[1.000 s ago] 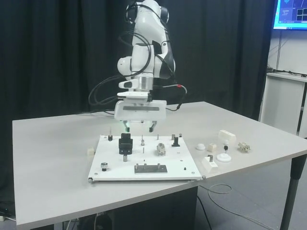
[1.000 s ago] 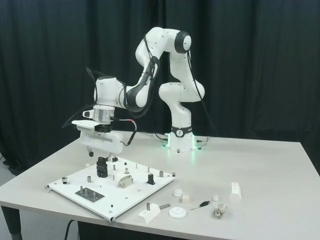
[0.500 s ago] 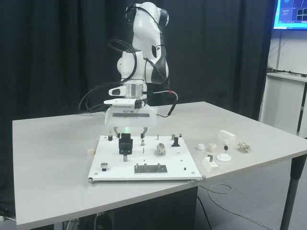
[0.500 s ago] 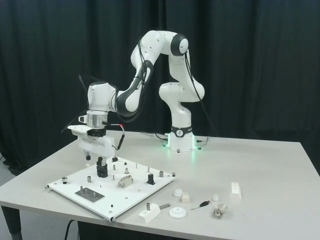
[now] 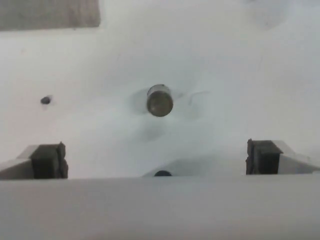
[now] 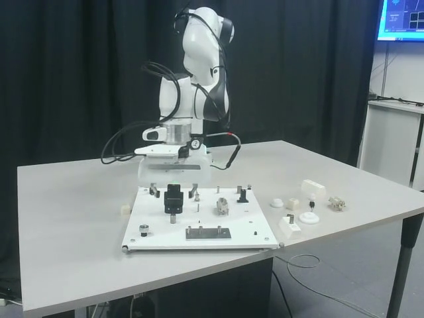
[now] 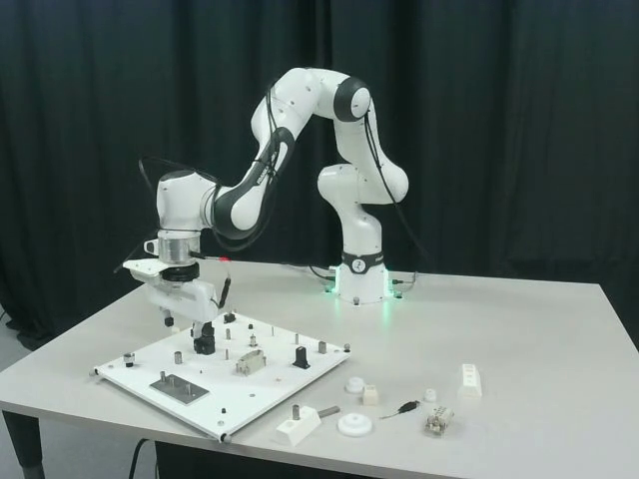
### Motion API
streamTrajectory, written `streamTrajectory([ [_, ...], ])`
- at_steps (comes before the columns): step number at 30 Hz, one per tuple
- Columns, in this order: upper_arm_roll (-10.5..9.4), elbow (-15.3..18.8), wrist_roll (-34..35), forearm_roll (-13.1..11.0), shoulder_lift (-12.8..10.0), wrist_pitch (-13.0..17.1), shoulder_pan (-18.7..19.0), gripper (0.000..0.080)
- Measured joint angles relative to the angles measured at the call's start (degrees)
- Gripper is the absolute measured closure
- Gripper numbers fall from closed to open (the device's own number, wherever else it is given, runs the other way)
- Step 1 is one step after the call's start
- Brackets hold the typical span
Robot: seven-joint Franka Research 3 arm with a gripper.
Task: Remove round peg 4.
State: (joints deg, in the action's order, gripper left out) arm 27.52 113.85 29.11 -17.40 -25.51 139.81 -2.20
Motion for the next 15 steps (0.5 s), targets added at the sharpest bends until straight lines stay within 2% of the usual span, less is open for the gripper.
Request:
streamTrajectory([
  [7,0.0,-3.9,0.0,0.0,-2.8,-3.0,-0.7,0.0003],
  [15,0.0,-5.3,-3.3,-0.2,-4.6,-3.3,-1.1,0.0003],
])
